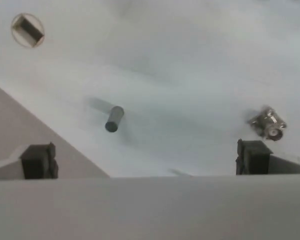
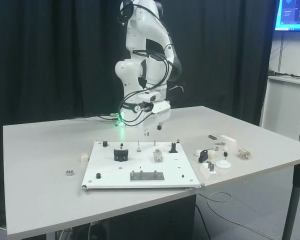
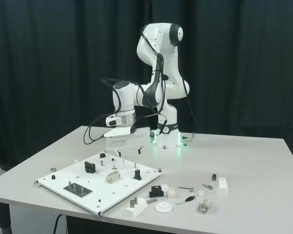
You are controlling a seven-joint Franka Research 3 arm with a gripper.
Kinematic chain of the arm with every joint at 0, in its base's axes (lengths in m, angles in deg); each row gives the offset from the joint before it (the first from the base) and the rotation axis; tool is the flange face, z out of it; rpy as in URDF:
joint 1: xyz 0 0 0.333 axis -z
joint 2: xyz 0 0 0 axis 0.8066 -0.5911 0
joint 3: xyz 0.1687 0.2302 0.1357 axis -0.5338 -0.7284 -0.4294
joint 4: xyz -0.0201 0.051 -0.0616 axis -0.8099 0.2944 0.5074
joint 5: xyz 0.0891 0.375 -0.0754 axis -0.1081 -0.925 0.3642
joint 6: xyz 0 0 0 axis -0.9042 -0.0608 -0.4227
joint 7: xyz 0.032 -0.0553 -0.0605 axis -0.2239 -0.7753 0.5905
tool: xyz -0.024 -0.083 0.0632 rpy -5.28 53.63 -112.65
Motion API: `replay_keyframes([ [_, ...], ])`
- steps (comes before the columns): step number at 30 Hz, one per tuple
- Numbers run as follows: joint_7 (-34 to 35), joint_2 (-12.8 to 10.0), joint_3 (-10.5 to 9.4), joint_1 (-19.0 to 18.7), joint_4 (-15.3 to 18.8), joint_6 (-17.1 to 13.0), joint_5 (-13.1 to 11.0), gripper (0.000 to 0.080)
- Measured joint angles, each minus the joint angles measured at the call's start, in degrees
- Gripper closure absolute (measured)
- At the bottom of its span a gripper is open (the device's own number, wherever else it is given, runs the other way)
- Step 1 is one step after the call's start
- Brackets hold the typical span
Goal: Remove round peg 2.
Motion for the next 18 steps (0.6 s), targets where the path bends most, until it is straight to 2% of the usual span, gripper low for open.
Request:
replay_keyframes([
  [11,2.0,0.0,-0.41,-0.1,2.1,-0.7,0.0,0.0003],
  [18,8.3,-0.2,-1.31,-0.1,3.2,-0.9,-0.3,0.0003],
])
